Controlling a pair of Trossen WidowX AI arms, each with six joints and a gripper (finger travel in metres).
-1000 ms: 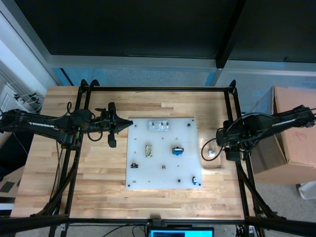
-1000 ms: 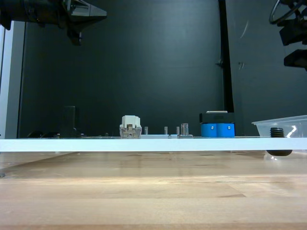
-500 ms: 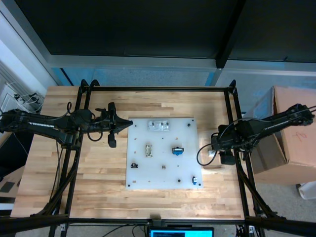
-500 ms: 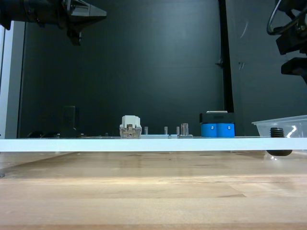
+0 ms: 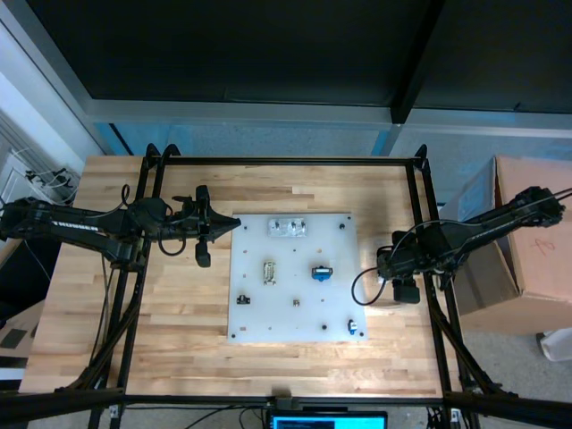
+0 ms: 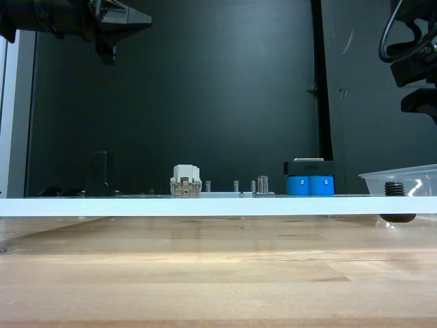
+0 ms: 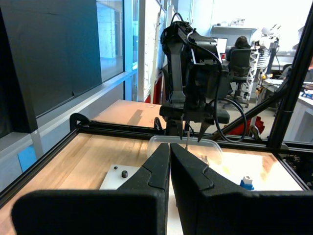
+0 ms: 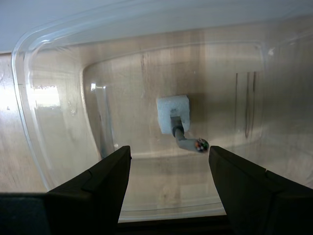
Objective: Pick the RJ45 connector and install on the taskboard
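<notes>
Now the connector [image 8: 173,113] lies free in the tray [image 8: 30,103]; the right gripper [image 8: 169,151] hangs above, spread apart. Beside the board [image 5: 295,315] hovers the left gripper [image 7: 169,152], pressed together.

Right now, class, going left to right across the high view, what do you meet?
Left gripper, fingers shut → white task board → right gripper, fingers open above the clear tray holding the loose RJ45 connector → cardboard box.

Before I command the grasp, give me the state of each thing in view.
RJ45 connector: lying free in the tray, not held.
Right end effector: open, above the tray, over the connector.
Left end effector: shut, empty, raised left of the taskboard.
Tray: upright on the table beside the taskboard.
</notes>
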